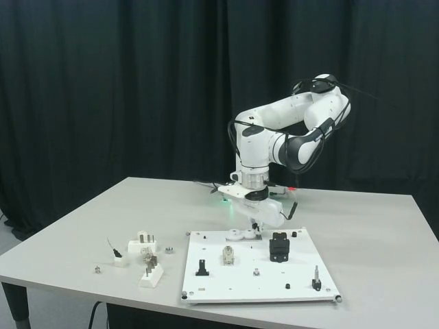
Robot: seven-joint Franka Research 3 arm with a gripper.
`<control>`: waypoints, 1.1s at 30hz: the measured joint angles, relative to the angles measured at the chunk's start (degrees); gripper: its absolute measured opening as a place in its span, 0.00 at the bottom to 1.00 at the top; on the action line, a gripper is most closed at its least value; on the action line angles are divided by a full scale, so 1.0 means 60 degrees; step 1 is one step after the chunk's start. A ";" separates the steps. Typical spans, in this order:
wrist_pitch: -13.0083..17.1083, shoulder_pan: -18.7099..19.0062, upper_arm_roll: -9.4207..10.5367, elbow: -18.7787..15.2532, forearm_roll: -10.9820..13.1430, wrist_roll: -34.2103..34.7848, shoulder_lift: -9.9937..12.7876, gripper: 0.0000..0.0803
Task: Insert small gear.
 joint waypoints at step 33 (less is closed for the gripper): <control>0.0031 0.0033 0.0007 -0.0034 -0.0019 0.3139 0.0012 0.18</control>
